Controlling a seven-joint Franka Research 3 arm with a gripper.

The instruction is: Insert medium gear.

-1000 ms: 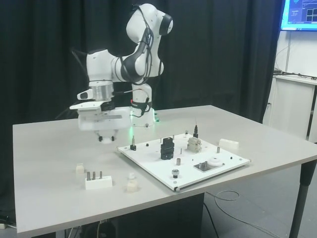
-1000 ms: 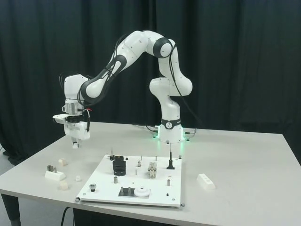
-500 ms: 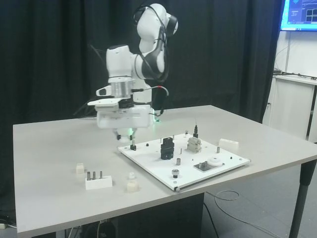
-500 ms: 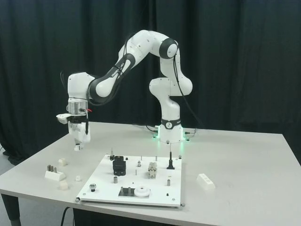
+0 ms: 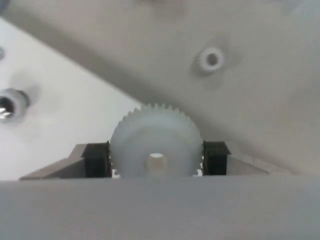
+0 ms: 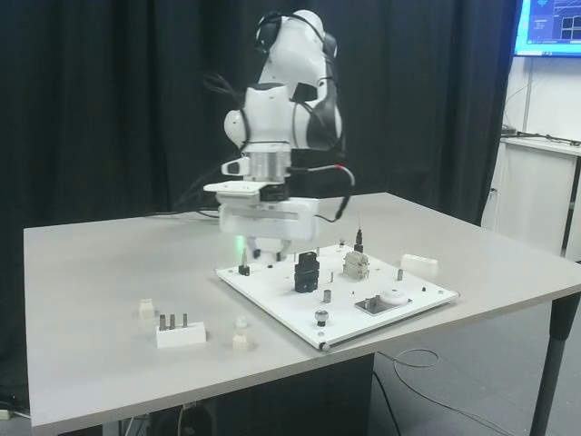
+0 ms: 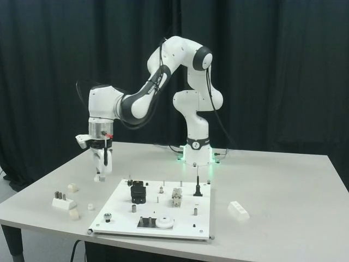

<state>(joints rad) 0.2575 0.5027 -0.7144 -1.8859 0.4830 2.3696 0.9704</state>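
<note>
**Risks on the way to the peg**

Pinched narrow on the white toothed plastic medium gear (image 5: 156,147), with the black padded fingers (image 5: 96,160) pressing on opposite sides of its rim. Carried flat, bore pointing down, in the white two-fingered gripper (image 6: 270,250), clear above the surface. Gripped on tooth tips only, so probably apt to tip or twist in the hold if jolted. Just below, poised over an edge of the white flat assembly board (image 7: 185,218), not far from a small white gear (image 5: 211,60) lying on the grey table (image 6: 91,272). Farther in, crowded with short upright metal pegs (image 6: 327,295) and a black block (image 6: 307,271), so liable to clip one on a low approach. Beyond, near the large white gear (image 6: 393,296), apt to jam or ride up on the shaft if lowered off-centre or with teeth out of mesh
</note>
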